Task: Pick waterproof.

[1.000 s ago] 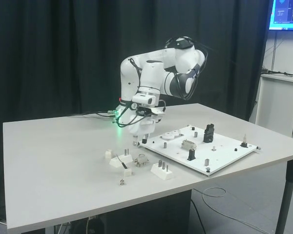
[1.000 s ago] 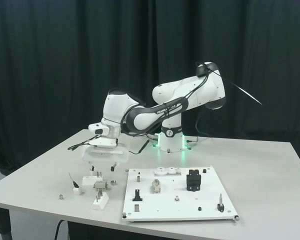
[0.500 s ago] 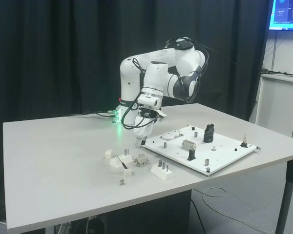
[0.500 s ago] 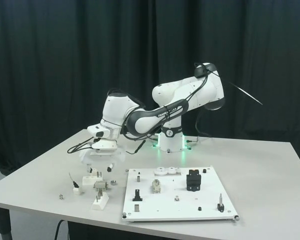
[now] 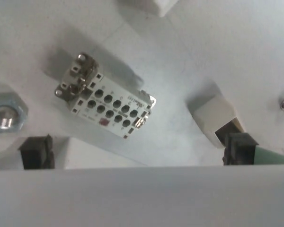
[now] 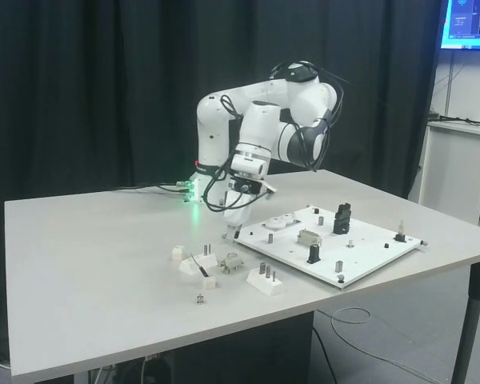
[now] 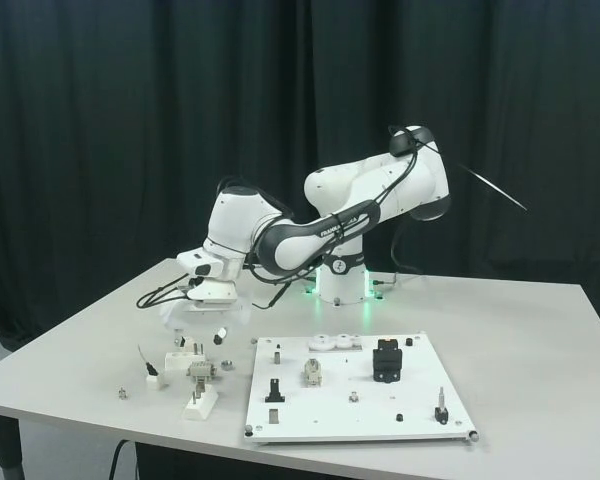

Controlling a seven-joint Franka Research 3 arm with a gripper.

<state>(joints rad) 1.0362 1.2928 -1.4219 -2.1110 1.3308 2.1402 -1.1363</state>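
Note:
The waterproof connector (image 5: 104, 101) is a small grey metal block with two rows of pin holes. It lies on the grey table among loose parts (image 6: 230, 262) (image 7: 200, 372). My gripper (image 5: 137, 150) hangs a little above it, open, with nothing between its black fingertips (image 5: 36, 151). The first room view has the gripper (image 6: 230, 232) above and slightly behind the connector. In the second room view the gripper (image 7: 202, 338) is tilted over the same cluster.
A grey nut (image 5: 4, 113) and a white block (image 5: 215, 113) lie close to the connector. More white blocks (image 6: 266, 280) (image 7: 200, 405) and a small part (image 6: 199, 298) sit nearby. The white board (image 6: 368, 256) with mounted parts lies beside them.
The hand has tilted and its body has swung toward the board, while the fingertips stay over the loose parts. The gripper remains open.

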